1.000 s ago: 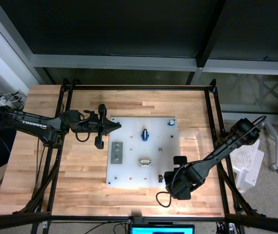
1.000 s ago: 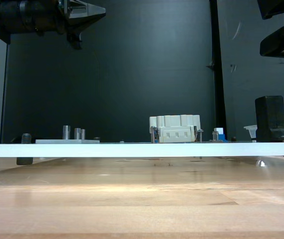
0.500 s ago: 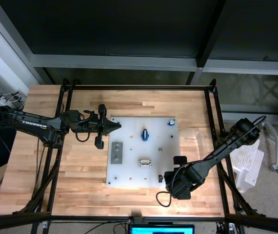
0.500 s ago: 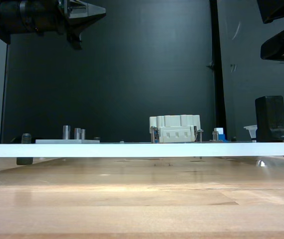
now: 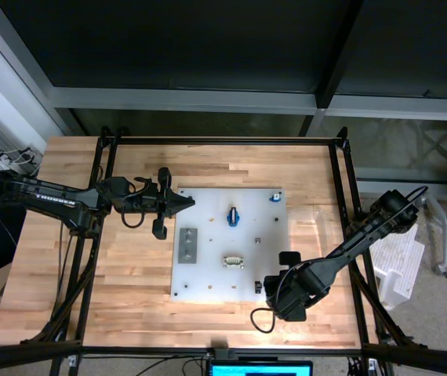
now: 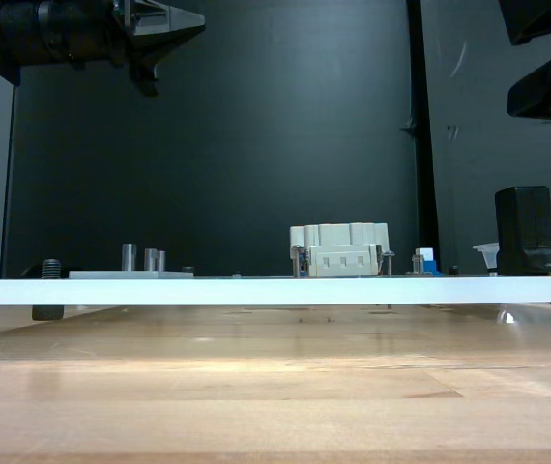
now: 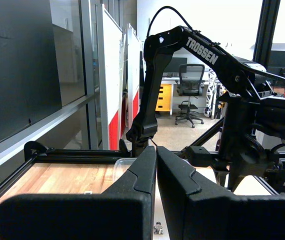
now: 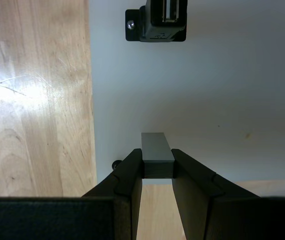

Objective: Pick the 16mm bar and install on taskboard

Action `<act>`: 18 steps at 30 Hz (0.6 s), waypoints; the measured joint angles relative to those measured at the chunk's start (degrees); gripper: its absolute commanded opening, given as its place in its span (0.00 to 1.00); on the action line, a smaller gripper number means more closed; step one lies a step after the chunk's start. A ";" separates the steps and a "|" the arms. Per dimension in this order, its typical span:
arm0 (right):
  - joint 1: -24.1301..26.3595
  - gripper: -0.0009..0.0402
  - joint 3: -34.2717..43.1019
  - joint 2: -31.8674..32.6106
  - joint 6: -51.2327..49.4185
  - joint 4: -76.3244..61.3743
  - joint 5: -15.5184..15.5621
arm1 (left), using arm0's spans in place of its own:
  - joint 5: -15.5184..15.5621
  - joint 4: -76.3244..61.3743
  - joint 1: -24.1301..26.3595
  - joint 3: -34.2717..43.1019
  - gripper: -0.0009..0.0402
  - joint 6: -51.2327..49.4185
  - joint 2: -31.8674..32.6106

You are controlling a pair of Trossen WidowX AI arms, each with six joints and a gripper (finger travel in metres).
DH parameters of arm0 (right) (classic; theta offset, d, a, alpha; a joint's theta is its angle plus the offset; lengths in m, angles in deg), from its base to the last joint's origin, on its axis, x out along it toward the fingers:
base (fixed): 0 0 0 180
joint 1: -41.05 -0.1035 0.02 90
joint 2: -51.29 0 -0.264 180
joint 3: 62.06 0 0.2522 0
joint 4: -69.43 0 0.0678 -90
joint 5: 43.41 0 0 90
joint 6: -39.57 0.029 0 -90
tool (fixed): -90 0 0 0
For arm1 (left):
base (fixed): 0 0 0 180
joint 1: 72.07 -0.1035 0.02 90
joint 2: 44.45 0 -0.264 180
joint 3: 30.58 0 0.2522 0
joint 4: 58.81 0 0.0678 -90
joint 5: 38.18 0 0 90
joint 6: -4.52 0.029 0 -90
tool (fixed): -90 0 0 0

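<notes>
Right gripper: over the near right corner of the white taskboard, well above it in the low view. Fingers narrow, clamped on the 16mm bar, a grey square-ended piece. Bar is held off the board, in no seat, its end sticking out past the fingertips. A black slotted fixture sits on the board beyond it.

Left gripper: hangs high at the board's far left edge, pointing right. Fingers pressed together, nothing between them.

On the board: grey plate with pegs at left, cream connector mid-board, blue part farther back. Wooden table underneath.
</notes>
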 measured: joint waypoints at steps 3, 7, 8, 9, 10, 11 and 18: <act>0.00 0.03 -0.20 0.00 0.22 0.24 -0.02 | 0.00 0.00 0.00 0.00 0.02 -0.02 0.00; 0.00 0.03 -0.74 0.00 0.22 0.83 -0.02 | 0.00 0.00 0.00 -0.02 0.02 -0.02 0.00; 0.00 0.03 -0.90 0.00 0.22 0.96 -0.04 | 0.00 0.00 0.00 0.00 0.02 0.00 0.00; 0.00 0.03 -1.11 0.00 0.22 1.11 -0.07 | 0.00 0.02 0.00 0.00 0.02 0.00 0.00; 0.00 0.03 -1.27 0.00 0.20 1.27 -0.09 | 0.00 0.00 0.00 -0.02 0.02 0.00 0.00; 0.00 0.03 -1.53 -0.09 0.20 1.53 -0.09 | 0.00 -0.02 0.00 0.00 0.02 -0.02 0.00; 0.04 0.04 -3.82 -0.09 0.20 4.74 -0.17 | 0.00 0.00 0.00 0.00 0.02 0.00 0.00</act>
